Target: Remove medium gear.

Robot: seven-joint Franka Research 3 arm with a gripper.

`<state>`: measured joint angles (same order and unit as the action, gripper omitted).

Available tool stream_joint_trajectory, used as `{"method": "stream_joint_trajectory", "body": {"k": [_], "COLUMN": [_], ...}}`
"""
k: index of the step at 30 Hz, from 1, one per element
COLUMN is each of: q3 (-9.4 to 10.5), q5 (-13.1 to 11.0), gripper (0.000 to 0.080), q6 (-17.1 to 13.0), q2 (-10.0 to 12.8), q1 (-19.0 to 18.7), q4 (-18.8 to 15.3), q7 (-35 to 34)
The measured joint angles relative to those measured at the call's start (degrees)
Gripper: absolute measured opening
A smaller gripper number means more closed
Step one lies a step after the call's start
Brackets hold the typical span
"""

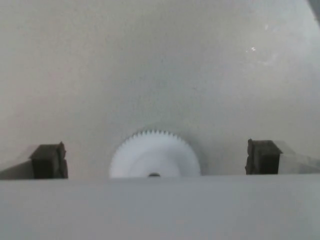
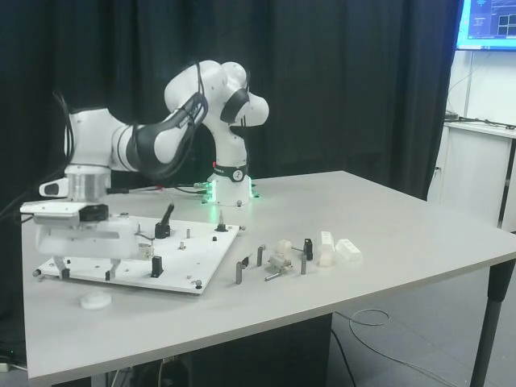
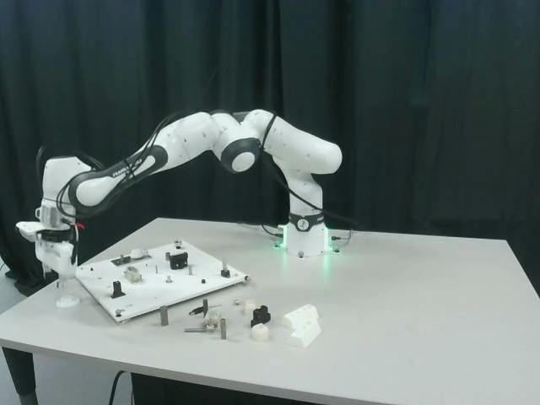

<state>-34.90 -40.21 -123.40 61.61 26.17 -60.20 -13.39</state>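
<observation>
Toothed white gear [image 1: 154, 160] lies flat between spread end effector [image 1: 155, 161] fingers.

The medium gear [image 1: 155, 160] looks like smooth white plastic, finely toothed at the rim — the grey surface [image 1: 150, 65] under it reads matt. The fingers [image 1: 49, 161] carry black, rough-looking pads; the arm's shell [image 3: 202, 139] — glossy white.

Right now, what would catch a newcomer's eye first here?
The white arm stretched far out past the assembly board to the table's edge. Below its open gripper a white gear lies flat on the grey table, off the board. Small loose parts lie scattered mid-table.
</observation>
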Motion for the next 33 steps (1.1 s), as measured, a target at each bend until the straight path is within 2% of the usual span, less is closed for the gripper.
{"method": "stream_joint_trajectory", "body": {"k": [6, 11, 33], "q3": [-2.12, -2.8, -2.9], "q5": [0.0, 0.0, 0.0], "gripper": [0.08, 0.08, 0.08], "q6": [5.1, 7.3, 8.5], "q2": [-0.3, -0.7, -1.2], "q1": [0.0, 0.0, 0.0], "q4": [2.8, 3.7, 3.7], "q7": [-1.0, -1.7, -1.7]}}
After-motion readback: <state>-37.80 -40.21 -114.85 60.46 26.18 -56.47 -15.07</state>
